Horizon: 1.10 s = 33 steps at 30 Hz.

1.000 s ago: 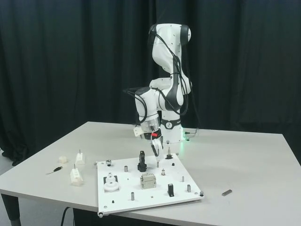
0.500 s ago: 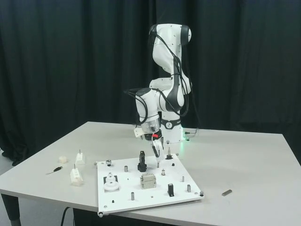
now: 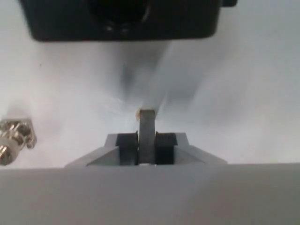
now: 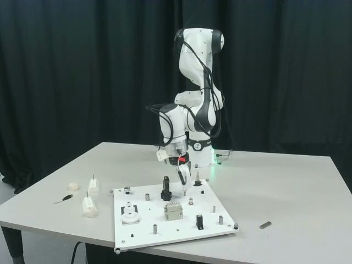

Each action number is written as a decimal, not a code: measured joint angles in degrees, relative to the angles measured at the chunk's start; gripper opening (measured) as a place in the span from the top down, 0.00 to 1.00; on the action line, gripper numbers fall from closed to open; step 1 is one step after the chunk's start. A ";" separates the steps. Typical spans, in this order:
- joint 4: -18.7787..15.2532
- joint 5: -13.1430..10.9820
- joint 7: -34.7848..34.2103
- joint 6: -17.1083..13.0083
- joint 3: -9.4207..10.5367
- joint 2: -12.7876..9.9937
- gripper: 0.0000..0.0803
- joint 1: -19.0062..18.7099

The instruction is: Insert square peg 2.

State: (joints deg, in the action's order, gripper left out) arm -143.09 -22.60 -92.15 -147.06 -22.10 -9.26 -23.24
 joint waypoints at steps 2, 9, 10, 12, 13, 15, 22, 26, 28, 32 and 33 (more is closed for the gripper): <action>0.00 0.00 0.03 -0.58 0.00 -0.39 0.91 -0.01; 0.03 0.00 0.30 -2.20 0.06 -1.41 0.91 -0.12; 0.03 0.00 0.30 -2.20 0.06 -1.40 0.91 -0.12; 0.03 -0.02 0.30 -2.19 0.04 -1.37 0.91 -0.12; 0.03 -0.09 0.30 -2.19 0.04 -1.36 0.91 -0.12; 0.02 -0.31 0.30 -2.12 0.03 -1.30 0.91 -0.12; 0.03 -0.54 0.30 -1.50 0.02 -0.97 0.91 -0.17; 0.03 -0.54 0.30 -0.72 0.03 -0.38 0.91 -0.40; 0.03 -0.54 0.30 -0.34 0.03 -0.05 0.91 -0.51; 0.05 -0.54 0.30 0.97 0.02 0.88 0.91 -0.55; 0.06 -0.54 0.30 1.32 0.01 1.13 0.91 -0.55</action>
State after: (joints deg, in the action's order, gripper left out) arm -143.03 -23.14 -91.85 -145.74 -22.09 -8.12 -23.79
